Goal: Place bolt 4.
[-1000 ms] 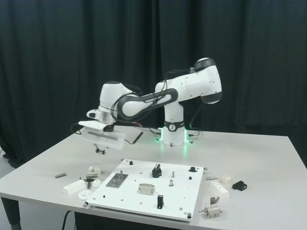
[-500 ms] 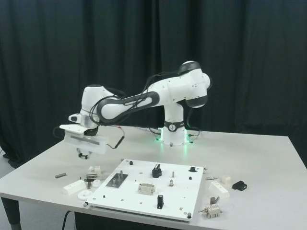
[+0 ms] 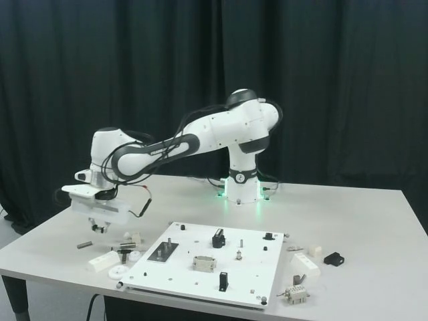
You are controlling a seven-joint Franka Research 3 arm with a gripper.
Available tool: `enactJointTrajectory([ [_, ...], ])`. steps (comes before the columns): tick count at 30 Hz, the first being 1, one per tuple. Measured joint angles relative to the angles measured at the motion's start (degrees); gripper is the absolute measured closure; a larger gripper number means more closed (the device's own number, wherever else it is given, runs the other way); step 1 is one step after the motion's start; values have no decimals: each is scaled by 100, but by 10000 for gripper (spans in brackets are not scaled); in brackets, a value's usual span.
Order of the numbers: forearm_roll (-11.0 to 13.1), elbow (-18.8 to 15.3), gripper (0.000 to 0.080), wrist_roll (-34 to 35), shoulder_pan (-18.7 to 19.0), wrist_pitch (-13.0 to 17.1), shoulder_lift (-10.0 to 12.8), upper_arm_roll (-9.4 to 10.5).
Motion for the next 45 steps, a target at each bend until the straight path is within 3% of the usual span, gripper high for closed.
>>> enactJointTrajectory([
  [10,-405,912,578,368,-736,-240,0,377],
  [20,-952,1785,578,730,-1337,-267,-51,875],
  [31,-1837,2647,578,1077,-1923,-288,-175,1477],
  [39,-2604,3150,578,1487,-2387,-297,-359,2071],
  [41,-2829,3265,565,1605,-2518,-298,-425,2263],
  [42,-2957,3327,317,1662,-2592,-298,-461,2372],
  [45,-3372,3505,317,1826,-2822,-300,-578,2726],
])
